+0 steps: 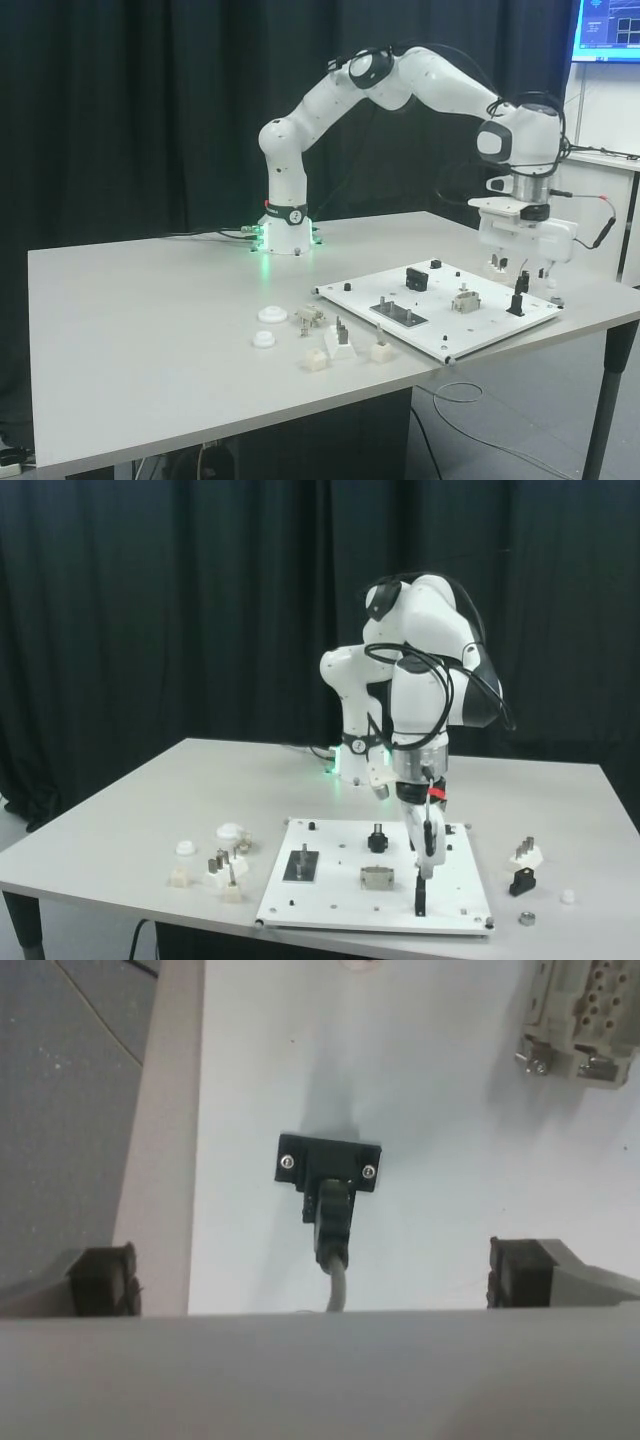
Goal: Pick Ethernet.
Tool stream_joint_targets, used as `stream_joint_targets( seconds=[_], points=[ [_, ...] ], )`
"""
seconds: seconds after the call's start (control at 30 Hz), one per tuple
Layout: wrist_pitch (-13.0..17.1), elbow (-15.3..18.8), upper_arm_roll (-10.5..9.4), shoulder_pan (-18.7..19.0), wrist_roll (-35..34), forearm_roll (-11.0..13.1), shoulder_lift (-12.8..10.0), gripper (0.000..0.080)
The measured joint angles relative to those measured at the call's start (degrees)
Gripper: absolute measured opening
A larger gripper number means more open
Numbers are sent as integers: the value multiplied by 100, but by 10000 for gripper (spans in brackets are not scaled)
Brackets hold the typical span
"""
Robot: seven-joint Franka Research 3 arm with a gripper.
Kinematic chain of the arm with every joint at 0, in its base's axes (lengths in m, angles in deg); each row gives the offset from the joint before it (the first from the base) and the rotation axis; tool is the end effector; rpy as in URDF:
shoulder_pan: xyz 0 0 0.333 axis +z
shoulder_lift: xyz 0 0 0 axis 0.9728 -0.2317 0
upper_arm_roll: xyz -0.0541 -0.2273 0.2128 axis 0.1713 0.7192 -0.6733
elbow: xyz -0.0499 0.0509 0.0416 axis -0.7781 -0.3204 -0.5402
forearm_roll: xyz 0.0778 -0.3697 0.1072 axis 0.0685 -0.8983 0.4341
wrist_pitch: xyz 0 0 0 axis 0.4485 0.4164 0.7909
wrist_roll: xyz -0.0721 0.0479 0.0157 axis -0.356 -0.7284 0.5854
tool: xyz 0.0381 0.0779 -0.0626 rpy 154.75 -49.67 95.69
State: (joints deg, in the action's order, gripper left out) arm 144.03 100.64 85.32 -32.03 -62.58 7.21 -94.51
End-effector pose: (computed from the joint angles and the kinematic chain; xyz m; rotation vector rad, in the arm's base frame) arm 0.6974 0.2184 0.2982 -1.5944 2.6731 0.0240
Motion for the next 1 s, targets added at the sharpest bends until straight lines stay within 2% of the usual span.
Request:
stream_joint_targets(
  seconds=[0.03, 0.3, 0.47, 1.0],
  points=[
    [-21, -9, 13, 5, 0, -4, 2, 770],
    [-151, -86, 79, 19, 0, -42, 3, 770],
    [-169, -114, 106, 21, 2, -76, 2, 799],
    [-189, -222, 245, 21, 262, -246, 3, 800]
  ],
)
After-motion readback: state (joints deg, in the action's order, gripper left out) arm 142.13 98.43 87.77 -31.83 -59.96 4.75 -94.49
